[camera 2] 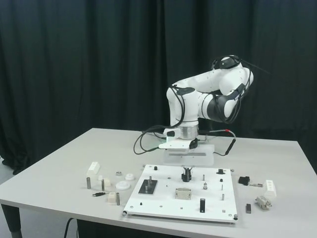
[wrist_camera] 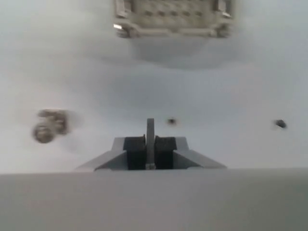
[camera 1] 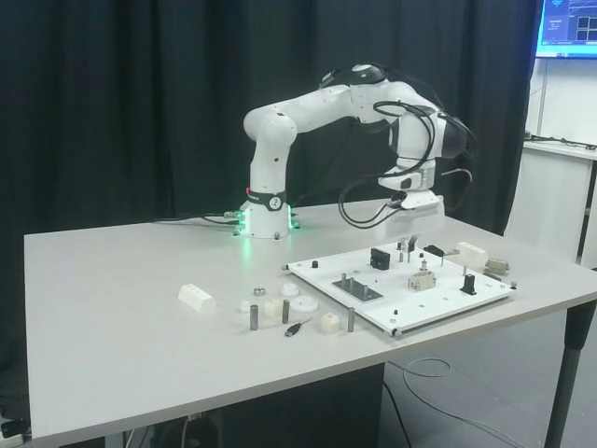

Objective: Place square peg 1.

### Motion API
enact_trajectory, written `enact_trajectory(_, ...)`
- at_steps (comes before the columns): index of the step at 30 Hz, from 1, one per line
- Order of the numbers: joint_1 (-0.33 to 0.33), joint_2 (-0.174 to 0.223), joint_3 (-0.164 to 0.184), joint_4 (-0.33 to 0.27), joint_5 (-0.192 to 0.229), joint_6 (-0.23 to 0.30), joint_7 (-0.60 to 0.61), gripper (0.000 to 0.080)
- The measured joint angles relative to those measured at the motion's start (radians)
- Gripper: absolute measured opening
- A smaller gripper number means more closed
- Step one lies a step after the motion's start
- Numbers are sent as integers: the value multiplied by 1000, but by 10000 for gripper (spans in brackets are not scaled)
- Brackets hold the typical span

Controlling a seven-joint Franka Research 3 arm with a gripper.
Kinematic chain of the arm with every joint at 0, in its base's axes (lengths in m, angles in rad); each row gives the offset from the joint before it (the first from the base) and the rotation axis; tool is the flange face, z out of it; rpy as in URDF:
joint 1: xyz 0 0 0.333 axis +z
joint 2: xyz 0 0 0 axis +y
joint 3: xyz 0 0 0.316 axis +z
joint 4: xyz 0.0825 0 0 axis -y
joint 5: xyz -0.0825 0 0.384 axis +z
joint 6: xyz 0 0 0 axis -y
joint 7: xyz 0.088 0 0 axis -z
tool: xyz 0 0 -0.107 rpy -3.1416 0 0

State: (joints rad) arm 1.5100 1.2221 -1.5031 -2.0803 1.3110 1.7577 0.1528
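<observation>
1. Between the black pads of the white arm's two-fingered gripper (wrist_camera: pixel 150 151): clamped upright, a thin grey square metal peg (wrist_camera: pixel 150 139), likely for lowering straight into a socket.
2. Below, hovering over the flat white assembly board (camera 1: pixel 373 308), near a pale connector block (wrist_camera: pixel 172 18).
3. Beyond, grey table (camera 1: pixel 112 317), black curtain (camera 2: pixel 99 59).

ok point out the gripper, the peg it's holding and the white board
gripper (wrist_camera: pixel 150 144), wrist view, between the fingertips
square peg (wrist_camera: pixel 150 132), wrist view, middle of its grey shaft
white board (camera 2: pixel 163 206), second room view, bare patch near its front edge
</observation>
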Motion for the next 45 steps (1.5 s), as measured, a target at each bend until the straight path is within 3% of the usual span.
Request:
enact_trajectory(11,28,-30,-16,83,22,-75,99,35)
enact_trajectory(20,66,-32,-8,168,23,-106,229,35)
enact_trajectory(31,91,-26,36,243,17,-96,337,35)
enact_trajectory(45,90,-24,116,292,17,-47,377,35)
